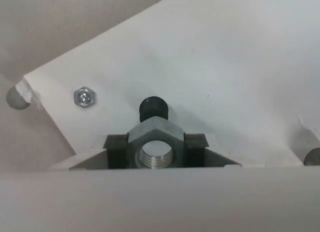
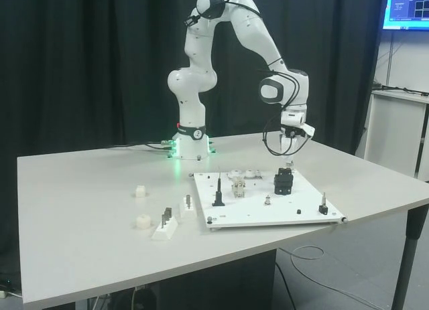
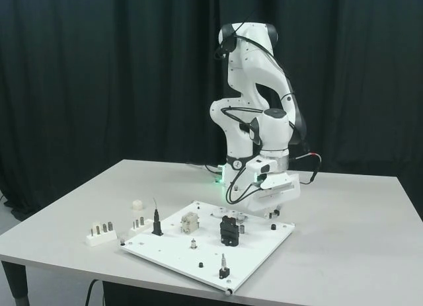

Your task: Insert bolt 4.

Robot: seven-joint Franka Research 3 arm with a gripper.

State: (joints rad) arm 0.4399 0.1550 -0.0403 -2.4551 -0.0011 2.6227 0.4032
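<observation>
The white arm's tool [image 2: 289, 137] hung over the far edge of the flat white square assembly board [image 3: 261, 250], clear of it. In the wrist view its two black fingers [image 1: 116, 149] were closed narrow on a grey metal hex-headed bolt [image 1: 155, 147], the threaded bore of the head facing the camera. Just beyond it a short black cylindrical stub [image 1: 153, 108] stood on the board, and a small grey hex nut [image 1: 84, 97] sat near the board's corner.

The board lay on the grey worktop [image 2: 80, 203], its near corner close to the worktop's front edge in both room views. On the board: a tall thin black pin on a base [image 2: 219, 193], a black block fixture [image 2: 283, 182], and a small upright post [image 2: 323, 207] near the right edge. Left of the board stood a white bolt rack [image 2: 165, 227] and two small white parts [image 2: 140, 190]. Wide bare worktop lay to the left and behind the arm's base [image 2: 190, 148]. Green light glowed at the base.
</observation>
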